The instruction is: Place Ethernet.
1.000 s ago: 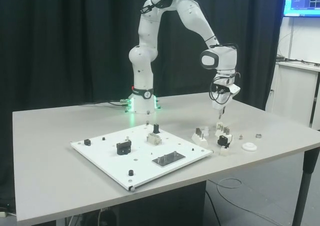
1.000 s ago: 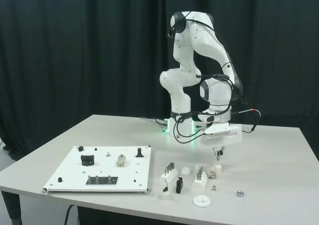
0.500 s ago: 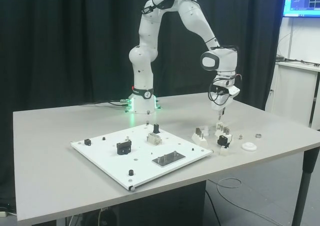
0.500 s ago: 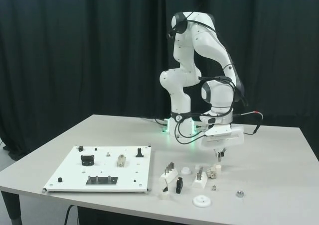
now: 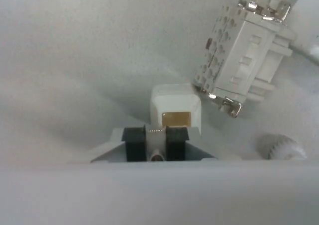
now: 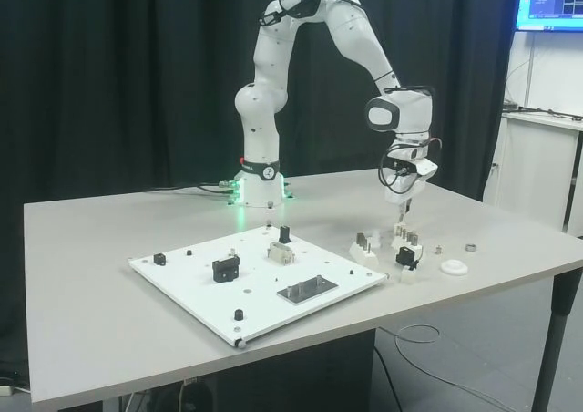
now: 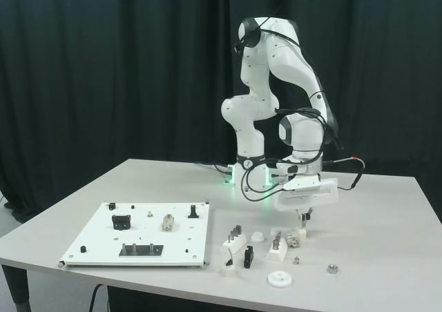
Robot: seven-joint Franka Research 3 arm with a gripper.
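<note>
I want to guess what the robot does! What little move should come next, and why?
Probably a sideways swing toward the board, without dropping lower. The gripper is shut on the plug, which seems lifted off its white holder, so it looks free to travel. In the room views the gripper hangs over the loose parts, well away from the board.
</note>
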